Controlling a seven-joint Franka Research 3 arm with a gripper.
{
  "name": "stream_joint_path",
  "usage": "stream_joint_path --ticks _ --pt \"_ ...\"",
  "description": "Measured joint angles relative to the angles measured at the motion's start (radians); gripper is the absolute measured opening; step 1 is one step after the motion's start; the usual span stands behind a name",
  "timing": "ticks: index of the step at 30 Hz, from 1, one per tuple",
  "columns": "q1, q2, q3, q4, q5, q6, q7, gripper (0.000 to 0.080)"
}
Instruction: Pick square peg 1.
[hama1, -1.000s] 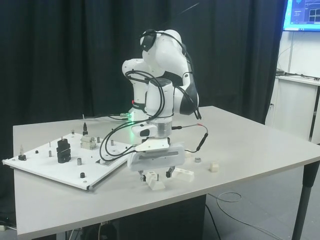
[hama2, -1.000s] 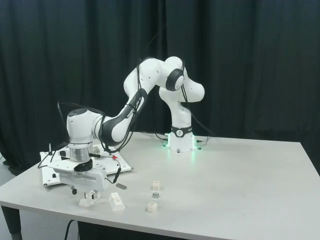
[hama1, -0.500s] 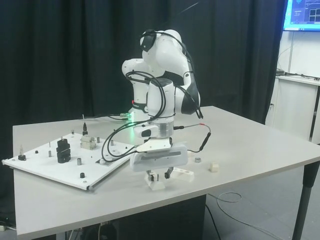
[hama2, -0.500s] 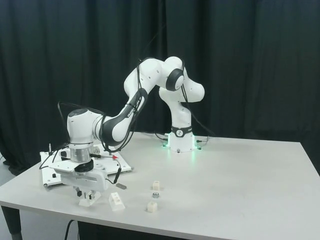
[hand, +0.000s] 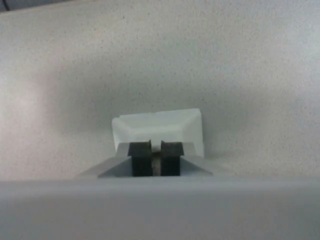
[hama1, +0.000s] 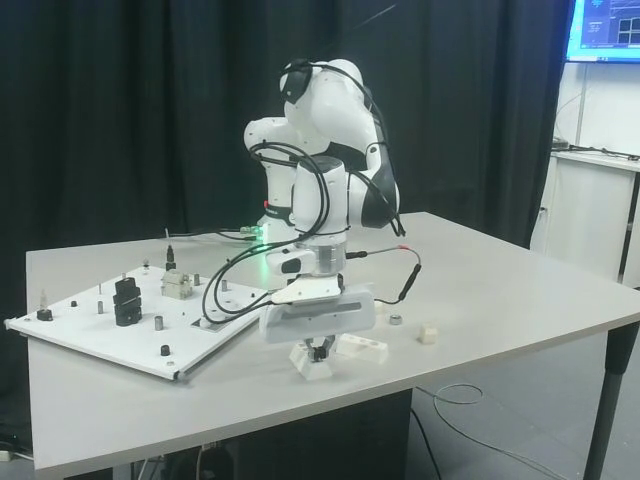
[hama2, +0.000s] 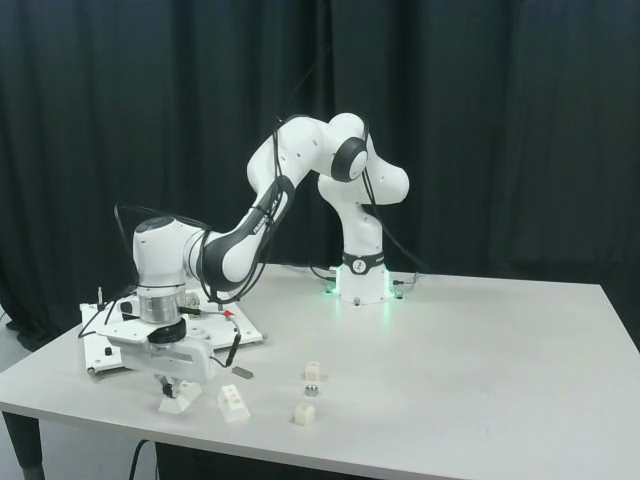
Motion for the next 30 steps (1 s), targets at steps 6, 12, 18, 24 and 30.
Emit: stream_joint_path --ticks 6,12,18,24,30 --pt "-0.003 0.0 0.0 0.0 0.0 0.0 -0.001 0.0036" --pt "-0.005 0.0 0.0 0.004 -0.001 -0.006 -0.004 0.0036" --pt "-0.005 -0.002 -0.007 0.019 -0.003 -0.036 -0.007 0.0036" --pt "-0.005 -0.014 -0.015 0.034 -0.007 -0.077 -0.008 0.0036" --pt "-0.005 -0.026 -0.021 0.044 -0.011 -0.105 -0.008 0.0035"
